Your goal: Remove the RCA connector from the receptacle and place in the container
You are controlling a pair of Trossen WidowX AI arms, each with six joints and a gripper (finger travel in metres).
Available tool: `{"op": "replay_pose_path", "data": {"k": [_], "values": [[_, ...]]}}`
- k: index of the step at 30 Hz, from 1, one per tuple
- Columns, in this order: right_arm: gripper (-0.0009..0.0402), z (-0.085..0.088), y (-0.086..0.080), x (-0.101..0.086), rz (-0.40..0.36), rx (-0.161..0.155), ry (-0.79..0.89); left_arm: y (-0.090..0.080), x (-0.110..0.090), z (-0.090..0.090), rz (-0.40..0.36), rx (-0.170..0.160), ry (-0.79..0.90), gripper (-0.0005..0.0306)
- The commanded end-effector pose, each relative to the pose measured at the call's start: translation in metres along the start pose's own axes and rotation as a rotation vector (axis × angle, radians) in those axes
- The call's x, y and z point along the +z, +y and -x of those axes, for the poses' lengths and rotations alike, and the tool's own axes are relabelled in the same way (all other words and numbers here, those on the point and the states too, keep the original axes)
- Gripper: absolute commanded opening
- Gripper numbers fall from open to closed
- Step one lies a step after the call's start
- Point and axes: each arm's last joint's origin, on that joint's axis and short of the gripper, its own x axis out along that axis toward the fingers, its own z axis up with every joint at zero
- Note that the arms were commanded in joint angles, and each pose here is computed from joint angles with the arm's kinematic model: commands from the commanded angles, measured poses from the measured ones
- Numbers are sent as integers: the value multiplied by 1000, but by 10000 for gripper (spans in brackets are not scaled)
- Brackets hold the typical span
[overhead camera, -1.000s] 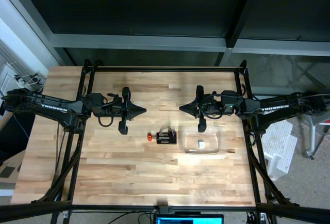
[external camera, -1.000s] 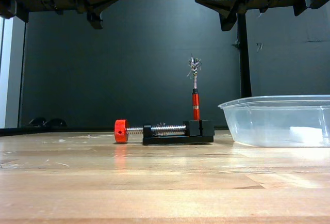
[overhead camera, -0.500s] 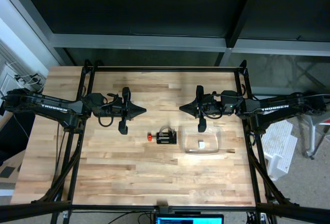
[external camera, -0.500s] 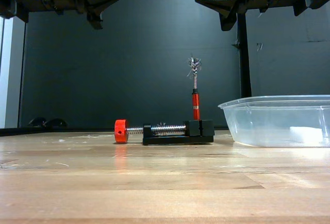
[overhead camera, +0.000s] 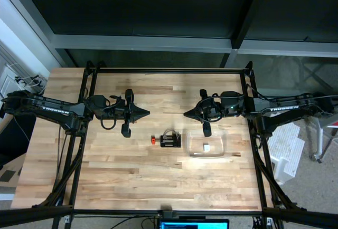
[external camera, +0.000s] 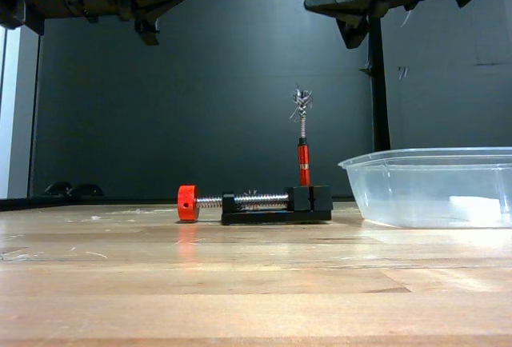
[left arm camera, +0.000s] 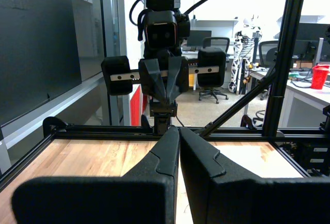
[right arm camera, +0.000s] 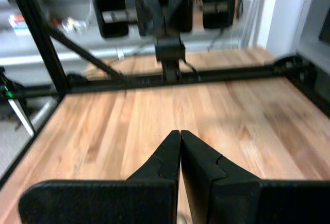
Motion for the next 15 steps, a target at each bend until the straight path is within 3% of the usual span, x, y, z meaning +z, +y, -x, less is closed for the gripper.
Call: {"op": "replay_pose_path", "data": {"k": [1,3,6,15], "values": [[0,2,0,1,-1,-16,96,0,0,0,0,0,0,0],[0,2,0,1,0,-48,155,0,0,0,0,0,0,0],[0,-1,1,2,5,-67,235,0,0,0,0,0,0,0],[0,-16,9,8,24,-65,473,0,0,0,0,0,0,0]]}}
